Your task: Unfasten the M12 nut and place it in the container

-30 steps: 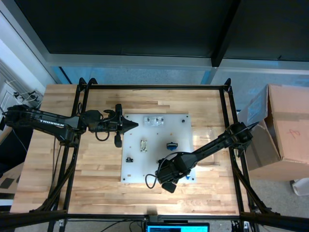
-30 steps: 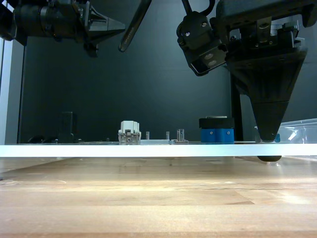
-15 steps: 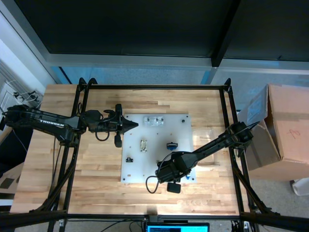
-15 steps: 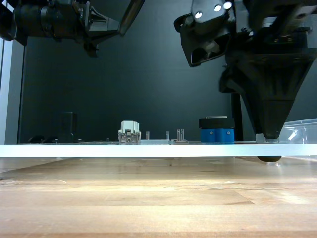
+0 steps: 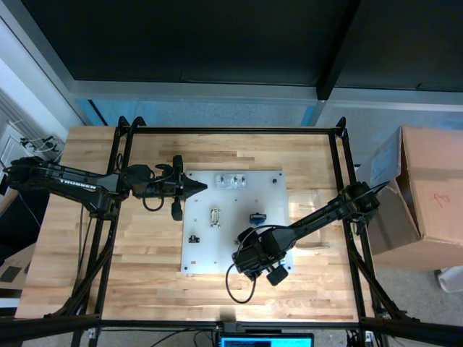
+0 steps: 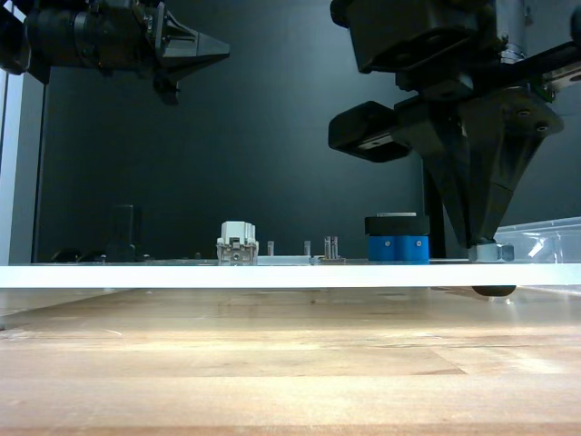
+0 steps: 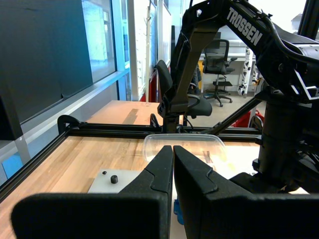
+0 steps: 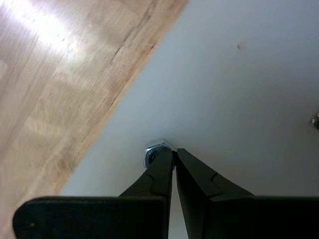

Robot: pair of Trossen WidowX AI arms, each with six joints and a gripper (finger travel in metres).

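Wood-plank table (image 5: 145, 253) from above, bearing one white board (image 5: 206, 249), one cardboard box (image 5: 423, 195) beside it, dark wall beyond. Two arms: left gripper (image 5: 199, 186) hovering at the board's far left edge, unmoved; right gripper (image 5: 258, 262) pointing down at the near right edge, wrist swung further round than half a second ago. Seen level: one clear container (image 6: 545, 238) behind the right gripper, one blue block (image 6: 397, 241) to its left, one M12 nut (image 6: 495, 252) directly under its tips at board height. From the left wrist: fingers (image 7: 159, 167) pressed together. From the right wrist: fingers (image 8: 158, 174) closed tip to tip, touching the nut on the board beside the wood edge; stud hidden.
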